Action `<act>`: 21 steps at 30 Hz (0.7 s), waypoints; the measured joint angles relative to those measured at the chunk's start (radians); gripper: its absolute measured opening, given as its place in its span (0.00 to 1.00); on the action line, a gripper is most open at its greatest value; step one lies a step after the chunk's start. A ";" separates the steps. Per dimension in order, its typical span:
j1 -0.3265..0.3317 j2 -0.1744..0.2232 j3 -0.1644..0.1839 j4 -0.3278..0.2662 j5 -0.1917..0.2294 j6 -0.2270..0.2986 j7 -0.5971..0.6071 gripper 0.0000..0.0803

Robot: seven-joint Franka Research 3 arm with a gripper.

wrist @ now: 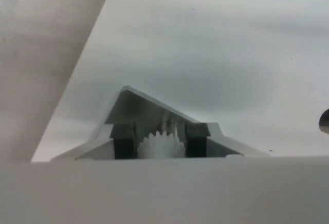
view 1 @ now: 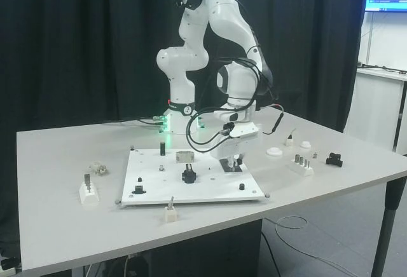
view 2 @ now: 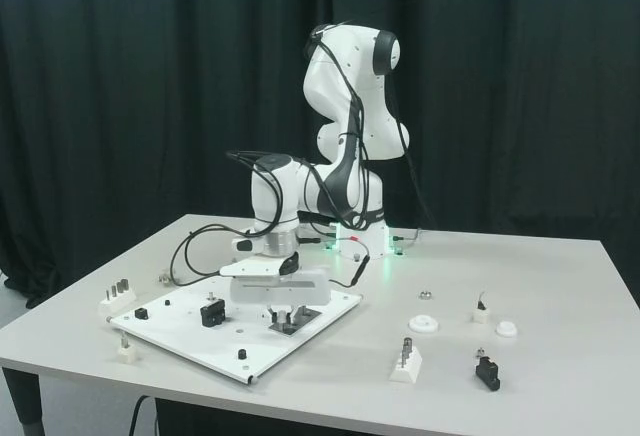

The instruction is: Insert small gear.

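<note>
Between the black fingertips (wrist: 124, 141) in wrist view sits the small white gear (wrist: 161, 146), gripper (view 1: 233, 161) pinching it, low over the white board (view 1: 210, 191) near its back edge.

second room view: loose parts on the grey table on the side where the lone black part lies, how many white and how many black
white: 4 (round disc, round cap, block with pins, piece with a pin)
black: 1 (black part)
too small to tell: 1 (tiny part)
total: 6
</note>
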 joint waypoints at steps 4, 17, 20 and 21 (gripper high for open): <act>-0.002 0.000 -0.001 0.000 0.000 0.000 -0.007 0.25; -0.003 0.002 -0.003 0.002 0.000 0.000 -0.019 0.25; -0.003 0.002 -0.003 0.002 0.000 0.000 -0.019 0.25; -0.003 0.002 -0.002 0.002 0.000 0.000 -0.019 0.25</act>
